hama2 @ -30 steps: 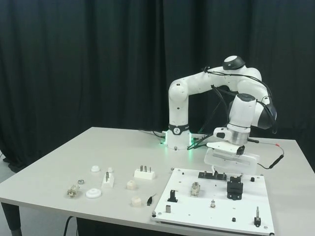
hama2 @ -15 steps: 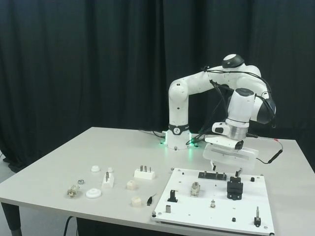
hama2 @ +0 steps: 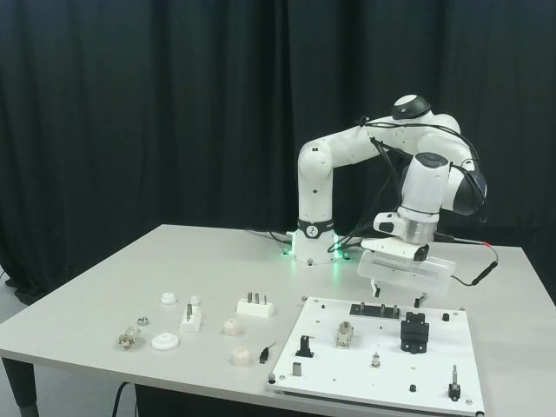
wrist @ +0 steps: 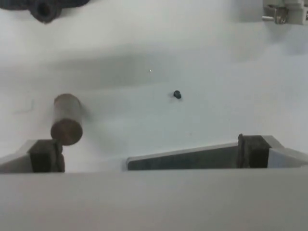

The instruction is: Insert round peg 4.

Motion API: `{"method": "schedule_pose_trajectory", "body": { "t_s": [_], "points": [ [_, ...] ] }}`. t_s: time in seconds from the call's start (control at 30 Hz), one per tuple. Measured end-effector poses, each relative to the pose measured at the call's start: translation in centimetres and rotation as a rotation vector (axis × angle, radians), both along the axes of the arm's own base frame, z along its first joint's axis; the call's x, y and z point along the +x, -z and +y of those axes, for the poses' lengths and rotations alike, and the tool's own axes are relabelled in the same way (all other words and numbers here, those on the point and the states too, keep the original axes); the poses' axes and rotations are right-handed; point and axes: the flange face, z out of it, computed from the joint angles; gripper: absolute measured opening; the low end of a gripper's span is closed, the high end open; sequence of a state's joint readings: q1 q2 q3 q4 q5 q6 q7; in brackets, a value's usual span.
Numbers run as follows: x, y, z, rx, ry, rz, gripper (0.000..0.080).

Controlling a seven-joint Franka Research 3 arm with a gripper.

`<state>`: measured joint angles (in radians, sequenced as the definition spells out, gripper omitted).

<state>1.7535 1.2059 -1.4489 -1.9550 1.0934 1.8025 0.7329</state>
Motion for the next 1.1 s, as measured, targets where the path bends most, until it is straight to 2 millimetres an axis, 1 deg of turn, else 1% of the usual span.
{"method": "schedule_pose_trajectory", "body": {
  "t_s": [0.33,1.1],
  "points": [
    [-0.4,0.3,0.1,-0.002,-0.006,0.009,0.0800],
    [-0.6,1.6,0.4,-0.013,-0.019,-0.001,0.0800]
  ]
}}
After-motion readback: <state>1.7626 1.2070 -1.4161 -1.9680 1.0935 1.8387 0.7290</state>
